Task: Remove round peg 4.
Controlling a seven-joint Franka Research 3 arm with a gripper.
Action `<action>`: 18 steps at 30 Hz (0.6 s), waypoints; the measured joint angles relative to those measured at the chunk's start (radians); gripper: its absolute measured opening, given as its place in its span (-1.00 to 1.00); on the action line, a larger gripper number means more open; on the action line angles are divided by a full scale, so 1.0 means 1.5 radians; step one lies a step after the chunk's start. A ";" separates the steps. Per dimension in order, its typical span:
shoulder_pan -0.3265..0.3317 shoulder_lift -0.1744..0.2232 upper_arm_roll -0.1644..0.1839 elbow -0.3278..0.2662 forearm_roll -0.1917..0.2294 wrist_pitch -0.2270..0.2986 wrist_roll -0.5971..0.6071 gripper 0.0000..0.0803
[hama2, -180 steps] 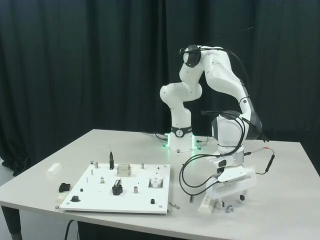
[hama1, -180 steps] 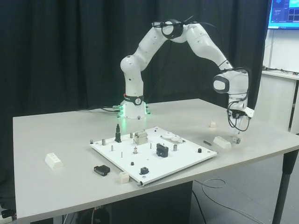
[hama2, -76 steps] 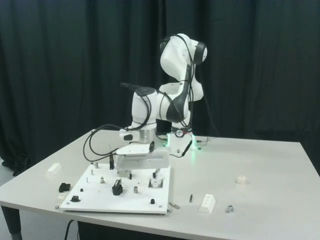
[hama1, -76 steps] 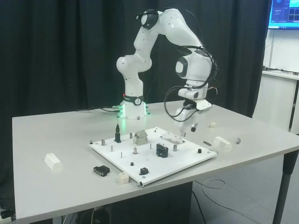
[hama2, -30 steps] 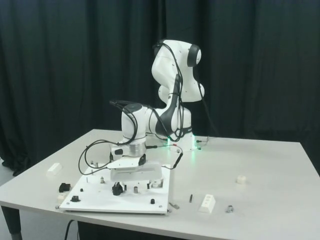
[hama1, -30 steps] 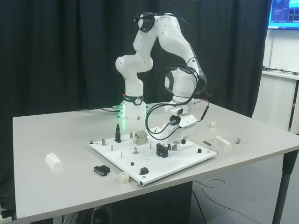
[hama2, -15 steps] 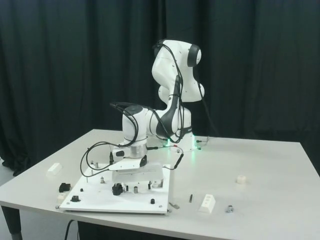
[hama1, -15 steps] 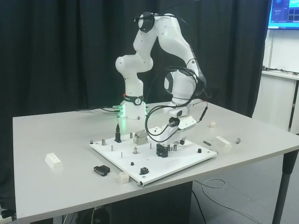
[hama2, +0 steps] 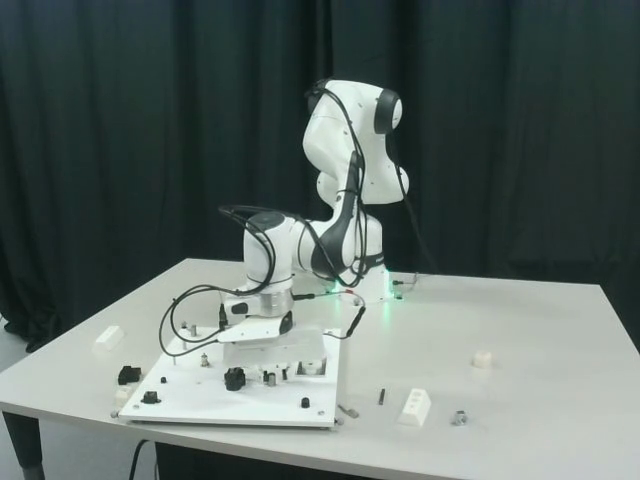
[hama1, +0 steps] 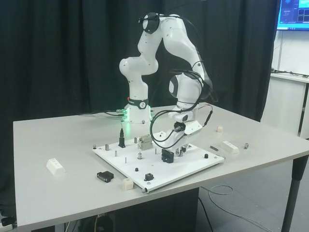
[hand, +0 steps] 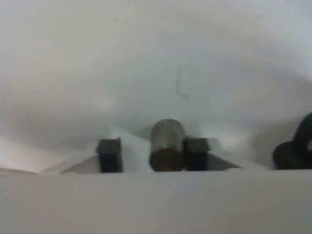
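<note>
Peg (hand: 167,151): upright between the fingertips, touching one.
Hand (hand: 152,155): spread, low over the white board (hama1: 193,164).

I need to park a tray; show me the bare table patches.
Bare stretches of the grey table: the far side beyond the small white knob, and between the white assembly board and the white block. The board is crowded.

Arm (hama1: 166,34) white, with rounded link housings and black bands at the joints. Base (hama1: 136,112) carries a black ring and a green light. Black cables (hama1: 157,128) loop loosely from the wrist. Gripper (hand: 152,155): two black fingertip pads (hand: 109,155) on white fingers.
</note>
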 joint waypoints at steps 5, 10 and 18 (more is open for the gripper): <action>-0.009 0.001 0.001 0.000 0.001 0.007 -0.021 -0.11; -0.010 0.001 0.002 0.000 0.001 0.008 -0.027 -0.55; -0.010 0.000 0.002 0.000 0.001 0.008 -0.032 -0.63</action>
